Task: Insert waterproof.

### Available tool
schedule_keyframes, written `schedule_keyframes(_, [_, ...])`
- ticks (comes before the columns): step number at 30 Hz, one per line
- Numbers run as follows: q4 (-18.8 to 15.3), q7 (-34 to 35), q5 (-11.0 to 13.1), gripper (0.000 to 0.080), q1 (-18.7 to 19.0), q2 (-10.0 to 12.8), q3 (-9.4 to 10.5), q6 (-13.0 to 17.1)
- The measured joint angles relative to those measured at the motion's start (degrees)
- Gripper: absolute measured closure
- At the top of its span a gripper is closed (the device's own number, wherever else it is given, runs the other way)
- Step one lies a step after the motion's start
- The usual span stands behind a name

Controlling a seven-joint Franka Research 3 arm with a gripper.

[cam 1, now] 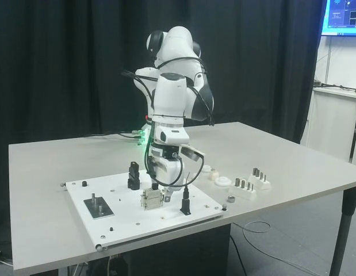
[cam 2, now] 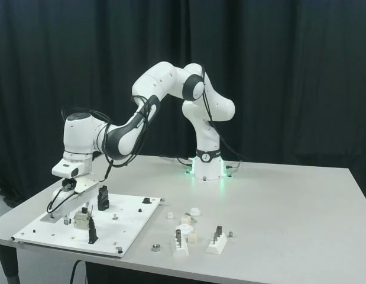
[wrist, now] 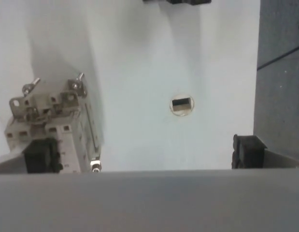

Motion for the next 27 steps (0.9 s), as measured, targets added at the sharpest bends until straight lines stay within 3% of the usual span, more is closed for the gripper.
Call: schedule_keyframes(27, [1.2, -0.3, -0.6, 0.0003, 0.4, 0.0, -0.13, -0.1])
